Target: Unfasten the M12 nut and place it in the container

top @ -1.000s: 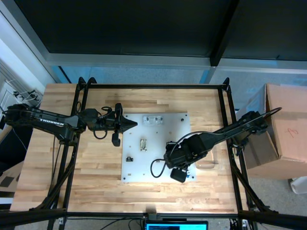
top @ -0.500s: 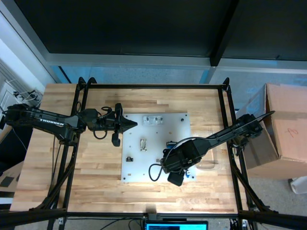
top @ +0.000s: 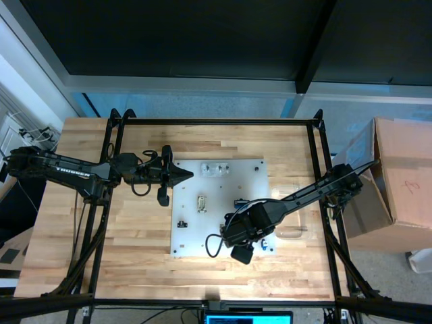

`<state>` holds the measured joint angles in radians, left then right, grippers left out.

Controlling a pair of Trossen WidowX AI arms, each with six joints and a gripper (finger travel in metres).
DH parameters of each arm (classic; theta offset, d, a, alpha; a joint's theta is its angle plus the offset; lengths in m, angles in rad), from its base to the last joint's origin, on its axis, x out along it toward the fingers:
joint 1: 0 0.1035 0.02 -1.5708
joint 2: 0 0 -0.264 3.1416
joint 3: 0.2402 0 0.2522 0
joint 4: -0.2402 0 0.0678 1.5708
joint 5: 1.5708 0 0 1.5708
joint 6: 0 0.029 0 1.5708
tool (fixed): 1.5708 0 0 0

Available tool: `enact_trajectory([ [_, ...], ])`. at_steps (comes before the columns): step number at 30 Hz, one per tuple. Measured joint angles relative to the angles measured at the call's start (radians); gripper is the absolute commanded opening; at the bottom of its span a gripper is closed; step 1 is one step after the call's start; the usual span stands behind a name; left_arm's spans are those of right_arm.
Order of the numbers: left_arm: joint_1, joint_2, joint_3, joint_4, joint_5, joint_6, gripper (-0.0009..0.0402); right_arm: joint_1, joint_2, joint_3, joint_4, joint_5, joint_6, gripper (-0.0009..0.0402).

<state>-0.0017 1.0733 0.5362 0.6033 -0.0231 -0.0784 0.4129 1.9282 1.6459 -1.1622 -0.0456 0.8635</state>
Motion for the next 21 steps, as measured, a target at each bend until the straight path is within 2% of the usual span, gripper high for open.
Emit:
enact_trajectory([
  [21,0.000,0.000,0.000,0.000,0.000,0.000,0.0000,0.006,0.085,-0.002,0.060,0.005,-0.008,0.0247],
])
